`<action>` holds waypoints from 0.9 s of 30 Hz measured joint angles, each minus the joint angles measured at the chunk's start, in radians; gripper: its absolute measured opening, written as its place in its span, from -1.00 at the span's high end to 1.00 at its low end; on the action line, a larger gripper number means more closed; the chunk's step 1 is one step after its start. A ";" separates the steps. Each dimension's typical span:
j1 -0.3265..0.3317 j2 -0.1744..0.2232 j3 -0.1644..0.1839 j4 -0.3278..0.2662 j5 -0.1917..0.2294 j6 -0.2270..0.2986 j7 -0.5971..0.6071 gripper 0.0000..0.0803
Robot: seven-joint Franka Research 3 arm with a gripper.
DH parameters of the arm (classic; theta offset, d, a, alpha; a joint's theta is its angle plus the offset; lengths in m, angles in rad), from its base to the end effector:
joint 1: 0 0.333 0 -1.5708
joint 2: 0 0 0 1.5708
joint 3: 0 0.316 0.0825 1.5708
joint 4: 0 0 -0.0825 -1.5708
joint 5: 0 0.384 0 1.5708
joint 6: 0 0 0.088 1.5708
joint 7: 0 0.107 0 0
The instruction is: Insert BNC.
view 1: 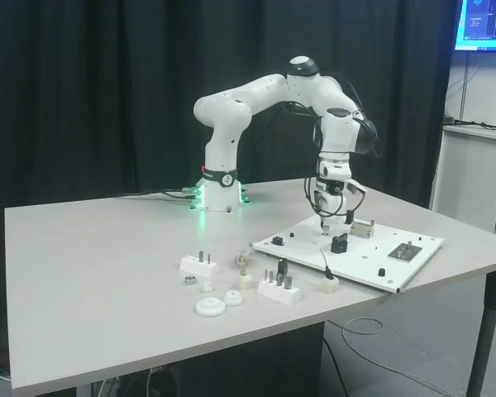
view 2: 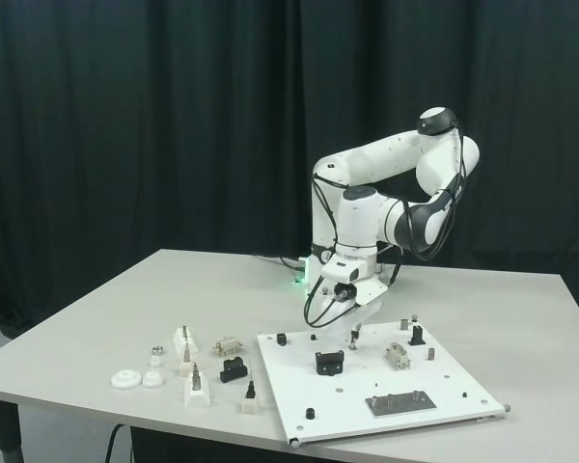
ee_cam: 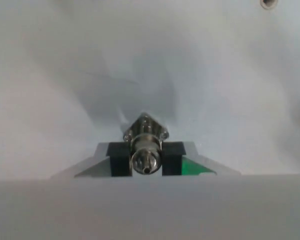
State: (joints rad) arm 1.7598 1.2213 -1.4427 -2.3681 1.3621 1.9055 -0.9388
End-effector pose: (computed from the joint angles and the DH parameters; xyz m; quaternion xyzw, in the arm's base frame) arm 0.4513 0.1359 0.2107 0.9803 0.1966 -0.0148 0.0156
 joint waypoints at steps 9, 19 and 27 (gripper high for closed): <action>-0.002 0.000 0.001 0.002 0.000 0.000 -0.079 0.69; -0.003 0.000 0.001 0.003 0.000 0.000 -0.165 0.69; -0.003 0.000 0.001 0.004 -0.001 0.000 -0.221 0.69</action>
